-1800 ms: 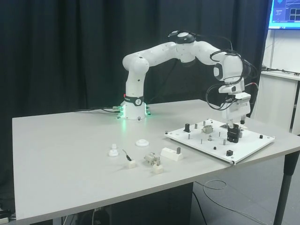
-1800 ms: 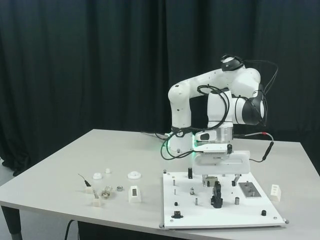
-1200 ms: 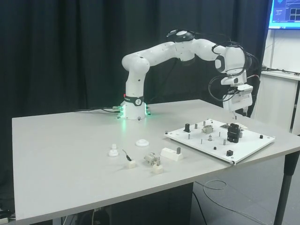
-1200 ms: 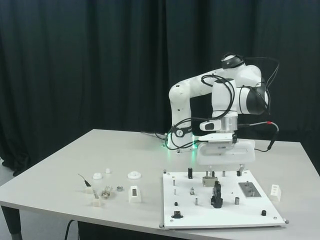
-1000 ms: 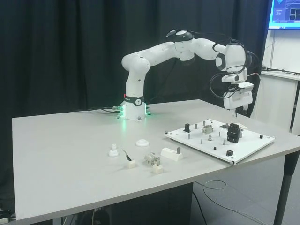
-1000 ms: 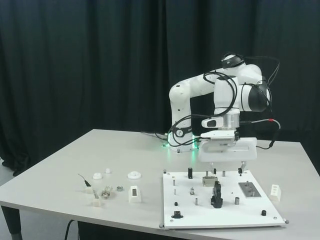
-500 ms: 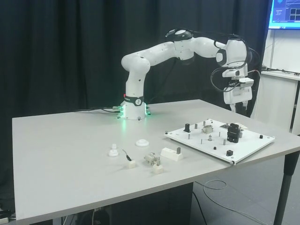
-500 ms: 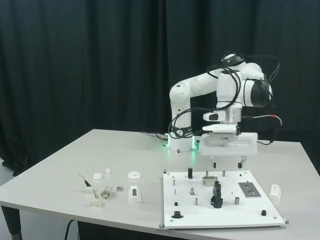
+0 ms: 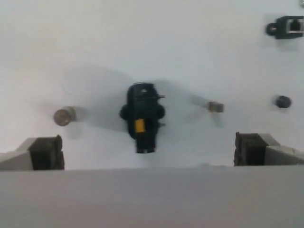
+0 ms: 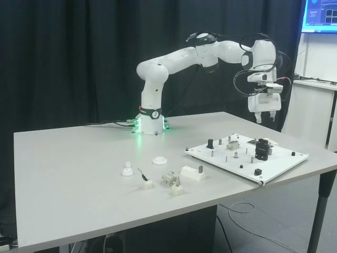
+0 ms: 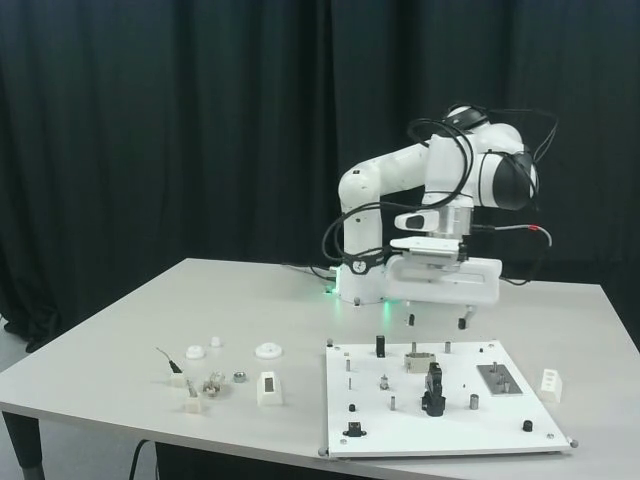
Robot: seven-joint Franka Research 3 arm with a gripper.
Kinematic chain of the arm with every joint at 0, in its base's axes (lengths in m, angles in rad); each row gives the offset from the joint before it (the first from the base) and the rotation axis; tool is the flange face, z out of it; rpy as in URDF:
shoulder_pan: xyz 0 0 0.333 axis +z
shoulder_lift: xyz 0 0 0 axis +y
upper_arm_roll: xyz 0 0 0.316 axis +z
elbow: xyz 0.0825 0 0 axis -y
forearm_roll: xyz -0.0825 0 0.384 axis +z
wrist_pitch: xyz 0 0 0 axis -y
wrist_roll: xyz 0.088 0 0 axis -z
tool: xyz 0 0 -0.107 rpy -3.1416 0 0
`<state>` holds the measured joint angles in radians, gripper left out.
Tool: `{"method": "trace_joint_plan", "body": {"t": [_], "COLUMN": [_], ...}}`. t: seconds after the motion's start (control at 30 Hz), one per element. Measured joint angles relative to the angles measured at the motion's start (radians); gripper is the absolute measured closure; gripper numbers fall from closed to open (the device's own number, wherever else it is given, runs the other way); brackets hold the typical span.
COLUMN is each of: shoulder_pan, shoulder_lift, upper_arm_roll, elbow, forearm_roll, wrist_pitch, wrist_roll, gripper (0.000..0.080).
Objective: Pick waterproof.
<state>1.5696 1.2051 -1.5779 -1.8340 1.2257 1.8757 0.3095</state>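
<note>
The waterproof connector is a black upright part (image 10: 261, 149) standing on the white board (image 10: 279, 163), toward its right side. In the second room view the black part (image 11: 433, 388) stands near the middle of the board (image 11: 400, 425). My gripper (image 10: 266, 117) hangs open well above the board, with nothing between its fingers. In the second room view the gripper (image 11: 436, 321) is above and a little behind the part. The wrist view looks down on the black part (image 9: 142, 116), which lies between the two spread fingertips of the gripper (image 9: 147, 151) and far below them.
Small pegs and black fittings stand on the board, among them a grey peg (image 9: 64, 115) and a black fitting (image 9: 287, 27). Loose white parts lie on the table left of the board: a disc (image 10: 159, 159), a block (image 10: 191, 173), a small knob (image 10: 126, 169). A white block (image 11: 550, 383) sits by the board's right edge.
The gripper has risen from around the black part on the board to well above it, open. The black part has stayed on the board.
</note>
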Motion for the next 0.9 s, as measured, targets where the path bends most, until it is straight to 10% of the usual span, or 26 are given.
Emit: {"method": "trace_joint_plan", "body": {"t": [0.9], "shoulder_pan": [-0.157], "shoulder_lift": [0.000], "upper_arm_roll": [-0.073], "elbow": [-0.064], "forearm_roll": [-0.061], "wrist_pitch": [-0.032], "wrist_roll": [-0.298], "gripper": [0.0003]}}
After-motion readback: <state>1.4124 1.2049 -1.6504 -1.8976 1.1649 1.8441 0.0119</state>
